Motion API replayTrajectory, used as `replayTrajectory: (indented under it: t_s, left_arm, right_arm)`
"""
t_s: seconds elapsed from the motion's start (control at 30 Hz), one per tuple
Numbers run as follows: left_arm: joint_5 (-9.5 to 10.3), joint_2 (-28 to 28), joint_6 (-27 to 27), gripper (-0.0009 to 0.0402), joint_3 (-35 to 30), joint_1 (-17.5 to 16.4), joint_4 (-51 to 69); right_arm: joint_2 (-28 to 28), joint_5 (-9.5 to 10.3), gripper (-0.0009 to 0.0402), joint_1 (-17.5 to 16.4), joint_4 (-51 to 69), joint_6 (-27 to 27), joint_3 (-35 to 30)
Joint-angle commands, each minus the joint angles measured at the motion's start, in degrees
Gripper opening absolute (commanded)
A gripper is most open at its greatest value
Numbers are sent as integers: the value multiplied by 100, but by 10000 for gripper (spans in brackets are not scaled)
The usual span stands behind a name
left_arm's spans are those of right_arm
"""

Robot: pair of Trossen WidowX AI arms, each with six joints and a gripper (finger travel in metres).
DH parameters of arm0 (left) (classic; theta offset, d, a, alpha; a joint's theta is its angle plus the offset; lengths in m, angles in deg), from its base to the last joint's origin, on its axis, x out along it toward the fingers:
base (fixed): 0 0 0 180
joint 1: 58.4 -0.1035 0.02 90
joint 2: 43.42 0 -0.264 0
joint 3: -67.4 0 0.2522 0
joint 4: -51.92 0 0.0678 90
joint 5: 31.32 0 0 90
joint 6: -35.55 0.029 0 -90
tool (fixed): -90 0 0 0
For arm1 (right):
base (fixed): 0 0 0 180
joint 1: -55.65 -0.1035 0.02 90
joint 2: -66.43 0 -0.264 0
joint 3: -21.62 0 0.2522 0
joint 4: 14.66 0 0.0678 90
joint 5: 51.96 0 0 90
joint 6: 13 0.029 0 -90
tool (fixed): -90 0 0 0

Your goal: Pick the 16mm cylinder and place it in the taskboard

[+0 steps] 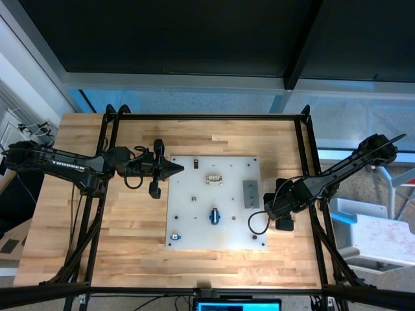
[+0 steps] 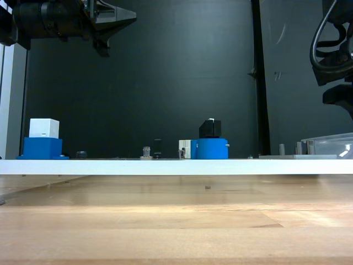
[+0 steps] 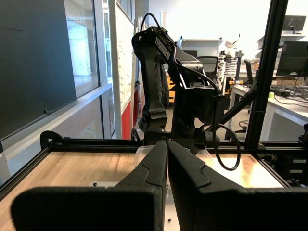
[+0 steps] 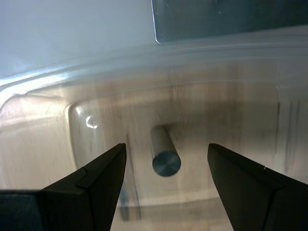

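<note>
Grey cylinder [image 4: 165, 156]: ungrasped, in tray [image 4: 43, 120], table's [image 1: 130, 259] right edge.
Right gripper [image 4: 166, 146]: open over it.
Left gripper [image 1: 174, 168]: closed, above taskboard's [image 1: 194, 227] left edge.
Remaining: grasp, placing.

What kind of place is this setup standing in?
Probably a robotics lab: desks with monitors behind a framed wooden table. The left gripper, shut, hangs above the edge of the taskboard; the right gripper, open, hovers over the 16mm cylinder.

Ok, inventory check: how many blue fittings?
2 on the taskboard: central blue fitting, near-left blue fitting. Left gripper, shut, above its left edge; right gripper, open, over the clear tray.
</note>
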Motion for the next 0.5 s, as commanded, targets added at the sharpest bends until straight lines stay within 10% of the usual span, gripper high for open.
replayTrajectory:
  t_s: [0.03, 0.5]
  left_arm:
    - [0, 2, 2, 0, -2, 0, 0]
    - [0, 2, 2, 0, -2, -2, 0]
  right_arm:
    - [0, 9, 236, -2, -87, 28, 72]
    - [0, 42, 236, -2, -219, 46, 232]
